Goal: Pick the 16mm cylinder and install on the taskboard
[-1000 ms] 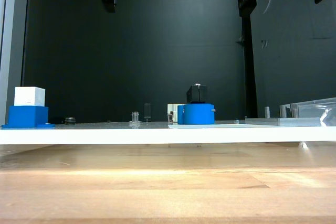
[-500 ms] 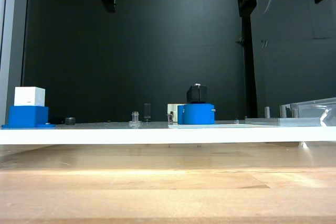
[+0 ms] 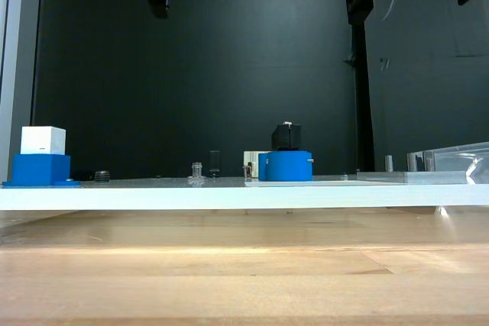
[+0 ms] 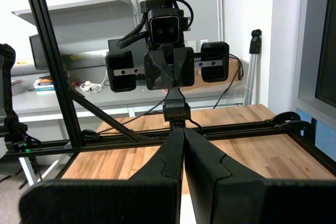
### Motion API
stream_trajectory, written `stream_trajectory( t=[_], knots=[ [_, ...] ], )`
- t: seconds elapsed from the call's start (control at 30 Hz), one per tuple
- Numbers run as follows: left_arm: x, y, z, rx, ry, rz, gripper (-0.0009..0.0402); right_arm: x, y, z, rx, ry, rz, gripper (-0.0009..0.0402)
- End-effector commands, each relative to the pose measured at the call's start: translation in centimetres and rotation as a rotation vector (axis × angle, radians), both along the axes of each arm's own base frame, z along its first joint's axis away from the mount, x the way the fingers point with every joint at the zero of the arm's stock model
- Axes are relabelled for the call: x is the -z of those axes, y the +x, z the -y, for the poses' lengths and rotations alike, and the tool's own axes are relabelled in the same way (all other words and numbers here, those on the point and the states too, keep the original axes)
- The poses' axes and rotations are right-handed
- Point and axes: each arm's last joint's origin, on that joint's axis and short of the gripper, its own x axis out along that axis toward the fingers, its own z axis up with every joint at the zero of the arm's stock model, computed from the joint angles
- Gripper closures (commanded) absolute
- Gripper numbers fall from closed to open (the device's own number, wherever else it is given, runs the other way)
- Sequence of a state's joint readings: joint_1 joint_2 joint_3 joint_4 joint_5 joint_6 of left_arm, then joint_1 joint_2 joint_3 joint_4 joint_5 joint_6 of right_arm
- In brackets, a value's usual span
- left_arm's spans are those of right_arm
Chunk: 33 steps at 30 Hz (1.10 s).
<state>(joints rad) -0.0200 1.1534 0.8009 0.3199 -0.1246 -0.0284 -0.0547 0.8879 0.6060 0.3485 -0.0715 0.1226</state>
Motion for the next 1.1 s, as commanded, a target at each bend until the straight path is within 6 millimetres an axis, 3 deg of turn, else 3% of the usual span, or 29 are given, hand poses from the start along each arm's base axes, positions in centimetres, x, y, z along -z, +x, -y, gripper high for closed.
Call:
stream_trajectory(
  t=[0.03, 0.73, 1.1],
  knots=[
    [0.0, 0.0, 0.0, 0.0, 0.0, 0.0, 0.0393, 0.0, 0.0, 0.0, 0.0, 0.0, 0.001, 0.0393],
    [0.0, 0.0, 0.0, 0.0, 0.0, 0.0, 0.0393, 0.2, 0.1, 0.0, 0.018, 0.027, -0.019, 0.0393],
    [0.0, 0.0, 0.0, 0.0, 0.0, 0.0, 0.0393, 0.6, -0.7, -1.1, -0.037, 0.062, -0.452, 0.0393]
  ],
)
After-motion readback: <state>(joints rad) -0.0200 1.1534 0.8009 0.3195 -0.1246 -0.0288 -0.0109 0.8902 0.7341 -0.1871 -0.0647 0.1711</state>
